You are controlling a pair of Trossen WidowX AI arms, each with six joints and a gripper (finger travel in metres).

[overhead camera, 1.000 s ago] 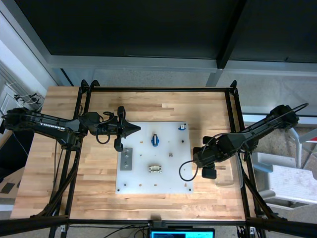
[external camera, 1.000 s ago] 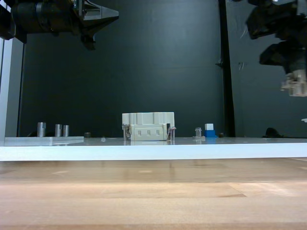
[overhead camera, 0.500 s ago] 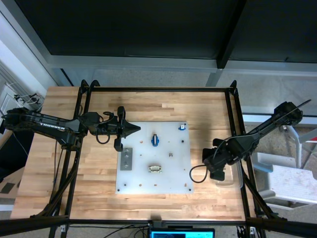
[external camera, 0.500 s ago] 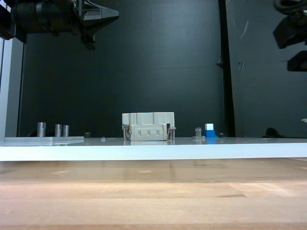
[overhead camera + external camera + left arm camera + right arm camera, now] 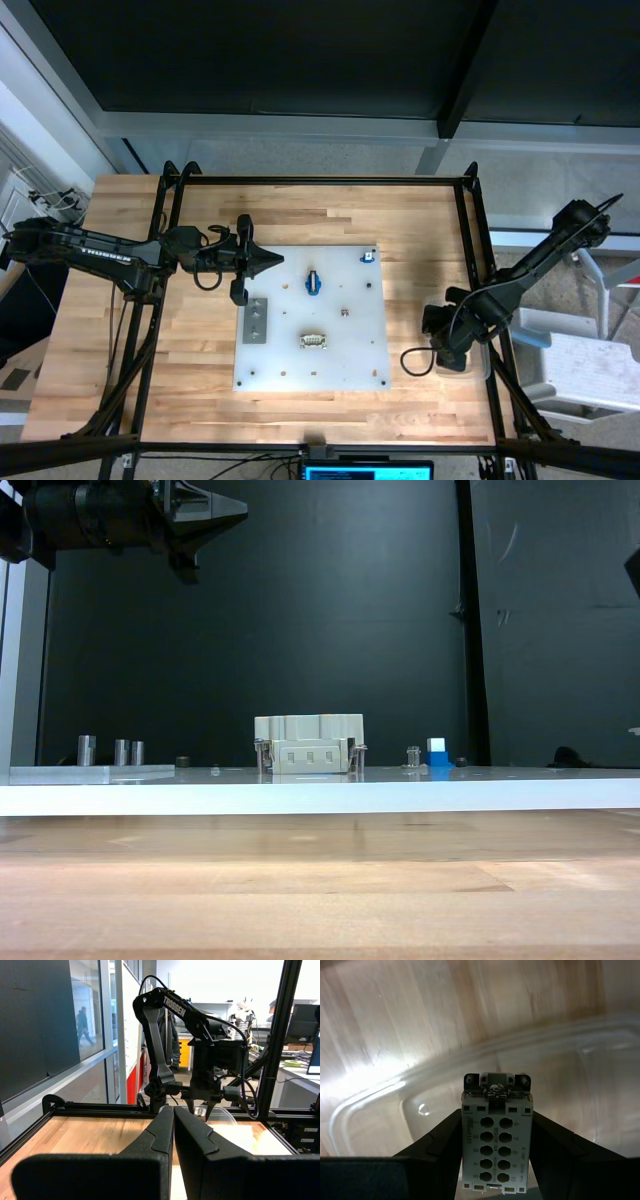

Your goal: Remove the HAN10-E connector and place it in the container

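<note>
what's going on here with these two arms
The right claw grips the HAN10-E connector between its fingers and holds it over the clear container at the table's right side; it has not let go yet. The left claw, shut, hangs over the far left corner of the white board and handles nothing. A grey-beige housing sits on the board.

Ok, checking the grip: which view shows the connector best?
Right wrist view: the connector sits close up, clamped in the right gripper above the container. High view hides it under that gripper; low view misses it; left wrist view barely shows it. Left gripper hangs shut over the board.
</note>
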